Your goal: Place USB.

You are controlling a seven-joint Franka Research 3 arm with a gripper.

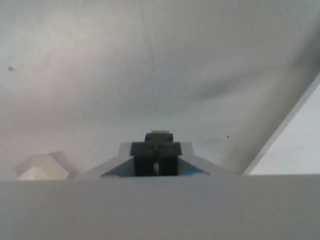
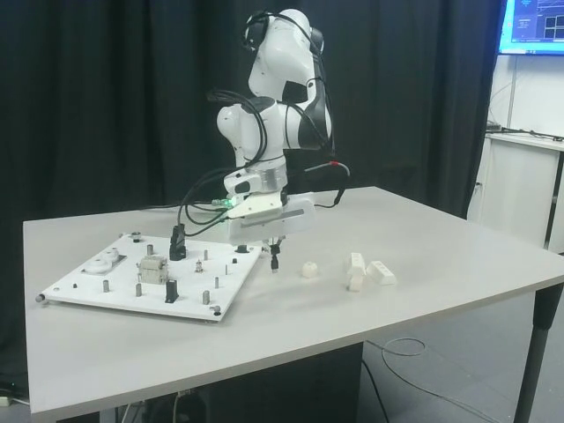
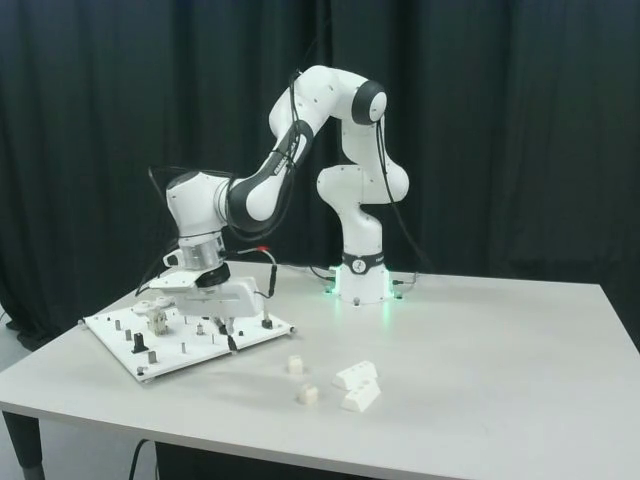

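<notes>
- Holding a small black USB plug between its fingertips, the pincer is clenched on it and hangs just above the grey counter, just beside the near corner of the white board.
- Judging from this, the plug is not yet placed; its socket should be somewhere on the board, but which fixture it is I cannot tell.
- To do the step well, I think the arm should carry the plug over the board, keep it upright, line it up with the socket and lower slowly, releasing only when the plug is seated.
- Near the board, on the counter, I count four small white blocks: two little ones and two longer ones.
- On the board, several small black and grey fixtures stand; the exact number I cannot tell.
- One arm and one board are present.
</notes>
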